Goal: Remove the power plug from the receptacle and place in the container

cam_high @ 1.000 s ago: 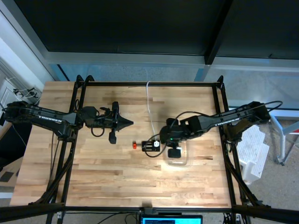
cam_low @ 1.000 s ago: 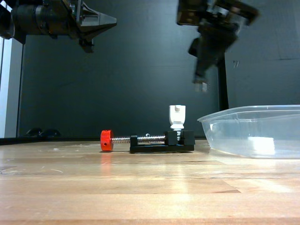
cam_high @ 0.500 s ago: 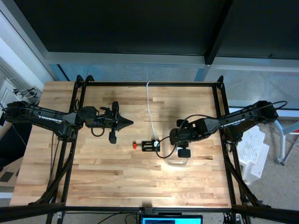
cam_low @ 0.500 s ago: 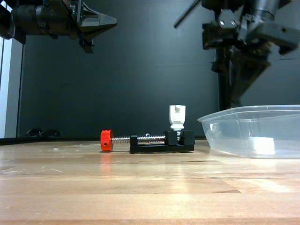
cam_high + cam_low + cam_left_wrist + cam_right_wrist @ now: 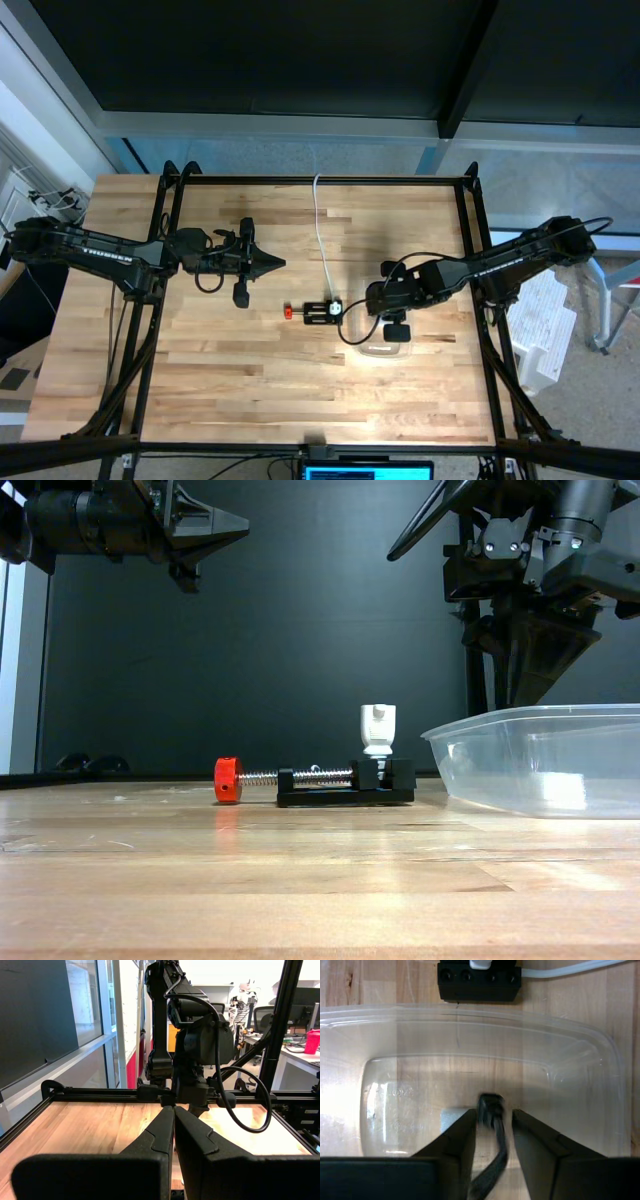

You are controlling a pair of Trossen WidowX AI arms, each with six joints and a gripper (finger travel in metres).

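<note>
The power plug, small and black with a thin cord stub, shows blurred between the fingers of my right gripper. The fingers stand wider than the plug, so the gripper is open, pointing down over the container. This clear tub sits right of the receptacle, a white block standing upright in a black vise. My right gripper hangs just above the tub's rim. My left gripper is shut and held high at the left.
The black mini vise with a red knob lies left of the tub. A long white cable runs from the receptacle to the table's far edge. A black frame borders the table.
My right gripper moved right from above the vise to over the tub and came lower. The plug, gripped before, now shows loose between the fingers. The left arm has not moved.
</note>
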